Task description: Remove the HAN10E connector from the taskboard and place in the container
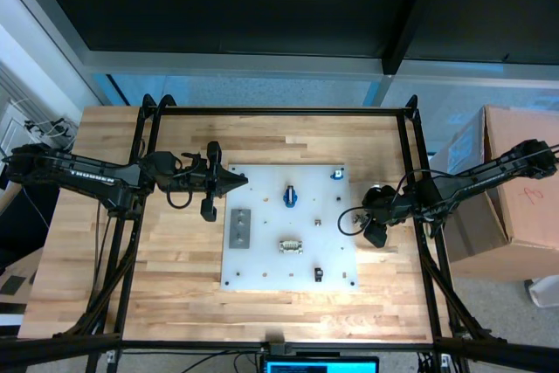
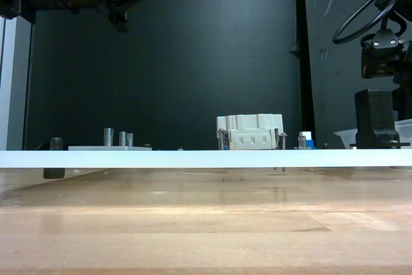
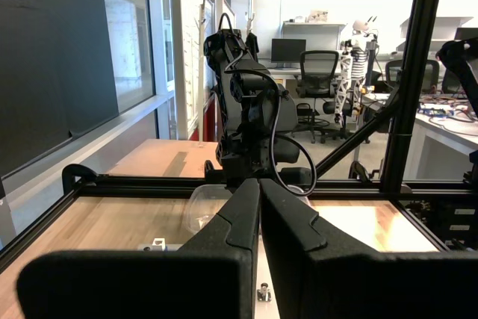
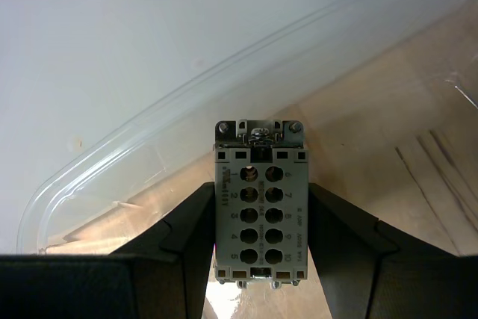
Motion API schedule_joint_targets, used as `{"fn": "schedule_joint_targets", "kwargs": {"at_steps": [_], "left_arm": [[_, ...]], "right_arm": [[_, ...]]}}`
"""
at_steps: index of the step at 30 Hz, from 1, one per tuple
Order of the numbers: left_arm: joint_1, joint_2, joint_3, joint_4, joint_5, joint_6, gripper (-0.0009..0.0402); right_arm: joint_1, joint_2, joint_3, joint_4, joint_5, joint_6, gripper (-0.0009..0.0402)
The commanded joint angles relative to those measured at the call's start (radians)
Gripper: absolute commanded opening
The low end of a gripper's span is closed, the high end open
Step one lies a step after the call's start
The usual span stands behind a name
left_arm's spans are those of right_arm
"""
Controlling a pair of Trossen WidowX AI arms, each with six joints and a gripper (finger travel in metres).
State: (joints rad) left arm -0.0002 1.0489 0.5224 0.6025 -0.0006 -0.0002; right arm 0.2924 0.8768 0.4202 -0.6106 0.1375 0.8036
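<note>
Grey HAN10E connector (image 4: 259, 184) is clamped between right gripper (image 4: 260, 211) fingers over the clear container (image 4: 134, 128). Left gripper (image 1: 240, 181) fingers are closed and empty, above the taskboard (image 1: 262, 259) edge.

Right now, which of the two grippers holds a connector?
The right gripper, shut on the HAN10E connector over the clear container. The left gripper, above the left edge of the taskboard, is shut on nothing.

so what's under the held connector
The clear container, wooden table showing through; the spot beneath the connector is covered. Right pincer holds it beside the board; left pincer, shut, hovers at its left edge.
</note>
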Motion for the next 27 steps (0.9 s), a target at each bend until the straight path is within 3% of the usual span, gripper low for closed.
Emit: {"fn": "schedule_joint_targets", "kwargs": {"at_steps": [1, 6, 12, 15, 20, 27], "left_arm": [[0.000, 0.000, 0.000, 0.000, 0.000, 0.000, 0.0000], [0.000, 0.000, 0.000, 0.000, 0.000, 0.000, 0.0000], [0.000, 0.000, 0.000, 0.000, 0.000, 0.000, 0.0000], [0.000, 0.000, 0.000, 0.000, 0.000, 0.000, 0.0000], [0.000, 0.000, 0.000, 0.000, 0.000, 0.000, 0.0000], [0.000, 0.000, 0.000, 0.000, 0.000, 0.000, 0.0000]], "right_arm": [[0.000, 0.000, 0.001, -0.021, 0.001, 0.005, 0.0060], [0.000, 0.000, 0.003, -0.036, -0.001, 0.028, 0.0140], [0.000, 0.000, 0.009, -0.043, -0.057, 0.055, 0.0244], [0.000, 0.000, 0.046, -0.112, -0.059, 0.055, 0.0284], [0.000, 0.000, 0.150, -0.251, -0.047, 0.052, 0.0308], [0.000, 0.000, 0.305, -0.405, -0.047, 0.045, 0.0296]]}}
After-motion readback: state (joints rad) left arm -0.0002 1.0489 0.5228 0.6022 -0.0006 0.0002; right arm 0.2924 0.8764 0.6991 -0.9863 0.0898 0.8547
